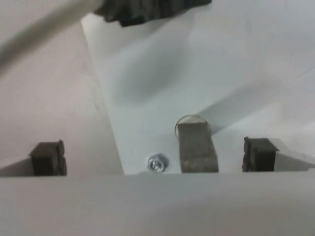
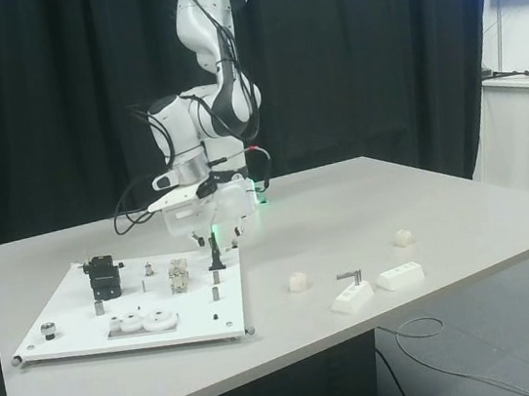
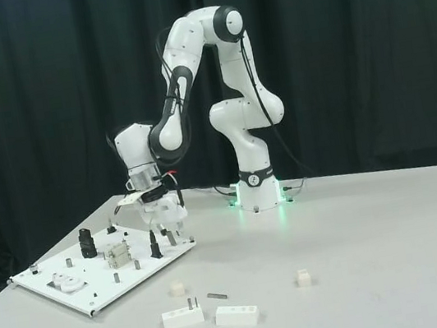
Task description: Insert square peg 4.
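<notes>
A: Where is the square peg (image 1: 198, 147) sitting at this point?

B: It is standing upright on the white board (image 1: 162, 88), near the board's edge and beside a small nut (image 1: 157, 163). In the wrist view it is lying between the two black fingertips, closer to one than to the other. In the first room view the peg (image 2: 214, 253) is standing at about 12 o'clock from the short grey post (image 2: 215, 290) on the board.

A: And the claw (image 1: 153, 156)?

B: Its fingers are standing wide apart, touching nothing. The claw (image 3: 161, 223) is hanging low over the board's corner, which is resting on the grey surface (image 3: 361, 224).

A: So what is the arm working on?

B: I judge it is lining up to grasp the peg, or has the peg at its hole; I cannot tell whether the peg is seated.

A: How should it go about this well?

B: By centring first. With the peg off-middle, one finger would be meeting it early and tipping it. Squaring the pads to the flat faces and closing gently, low on the shaft, should be keeping it upright.
</notes>
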